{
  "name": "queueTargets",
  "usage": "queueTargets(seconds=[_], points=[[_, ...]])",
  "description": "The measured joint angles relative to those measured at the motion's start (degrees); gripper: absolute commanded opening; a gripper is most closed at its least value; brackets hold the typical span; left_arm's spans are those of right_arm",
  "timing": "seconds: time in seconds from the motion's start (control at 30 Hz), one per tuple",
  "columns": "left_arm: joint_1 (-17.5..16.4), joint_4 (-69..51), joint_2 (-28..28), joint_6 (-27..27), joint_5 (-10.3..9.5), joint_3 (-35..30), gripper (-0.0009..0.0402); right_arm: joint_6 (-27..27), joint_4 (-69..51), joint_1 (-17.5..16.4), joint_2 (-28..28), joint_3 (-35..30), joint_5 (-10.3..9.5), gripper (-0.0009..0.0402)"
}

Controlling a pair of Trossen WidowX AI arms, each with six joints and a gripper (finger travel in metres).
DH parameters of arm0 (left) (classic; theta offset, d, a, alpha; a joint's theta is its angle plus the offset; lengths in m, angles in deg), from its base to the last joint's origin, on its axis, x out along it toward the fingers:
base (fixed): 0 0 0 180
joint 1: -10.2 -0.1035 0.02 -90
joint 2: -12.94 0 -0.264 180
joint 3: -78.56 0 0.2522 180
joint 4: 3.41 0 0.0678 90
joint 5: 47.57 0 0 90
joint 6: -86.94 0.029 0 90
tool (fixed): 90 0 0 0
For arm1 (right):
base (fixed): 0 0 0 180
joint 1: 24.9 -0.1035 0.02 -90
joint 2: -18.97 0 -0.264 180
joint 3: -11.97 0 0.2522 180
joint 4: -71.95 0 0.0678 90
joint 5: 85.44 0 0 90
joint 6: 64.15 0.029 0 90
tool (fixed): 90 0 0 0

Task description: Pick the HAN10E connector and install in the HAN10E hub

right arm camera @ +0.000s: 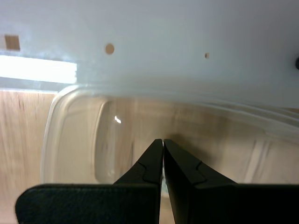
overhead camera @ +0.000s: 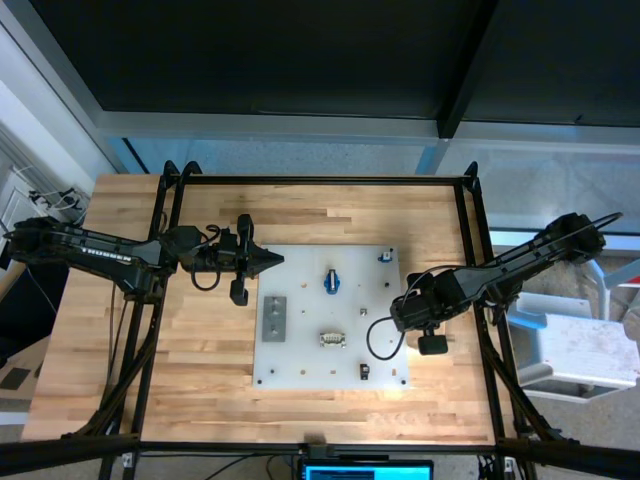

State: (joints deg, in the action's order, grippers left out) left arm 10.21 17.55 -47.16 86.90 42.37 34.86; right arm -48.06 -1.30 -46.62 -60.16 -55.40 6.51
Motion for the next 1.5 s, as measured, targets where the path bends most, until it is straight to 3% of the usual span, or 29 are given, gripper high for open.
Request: queueTargets(seconds=[0.27, 0.47, 0.53, 0.6, 0.87, 1.13, 1.5], points=[[0.00, -0.02, 0.00, 0.00, 0.00, -0.02, 0.0000, -11.23, -3.23, -0.15, 0.00, -1.27, -0.52, 0.0002], [0.00, 0.00, 0.00, -0.02, 0.00, -0.02, 0.0000, -27.30, -4.68, -0.66, 0.63, -1.31, -0.83, 0.0002], [0.00, -0.02, 0.00, 0.00, 0.00, 0.00, 0.0000, -32.72, -5.03, -0.94, 0.94, -1.31, -1.84, 0.0002], [0.00, 0.00, 0.00, 0.00, 0.00, -0.02, 0.0000, -35.58, -5.49, -1.18, 1.16, -1.31, -2.14, 0.0002], [0.00, -0.02, 0.00, 0.00, 0.00, 0.00, 0.0000, -39.45, -6.80, -1.44, 1.95, -1.31, -2.14, 0.0002], [0.00, 0.00, 0.00, 0.00, 0.00, 0.00, 0.0000, -40.06, -7.08, -1.53, 2.64, -1.25, -2.12, 0.0005], [0.00, -0.02, 0.00, -0.02, 0.00, -0.02, 0.0000, -45.24, -6.71, -1.53, 8.13, 3.21, -2.01, 0.0096]])
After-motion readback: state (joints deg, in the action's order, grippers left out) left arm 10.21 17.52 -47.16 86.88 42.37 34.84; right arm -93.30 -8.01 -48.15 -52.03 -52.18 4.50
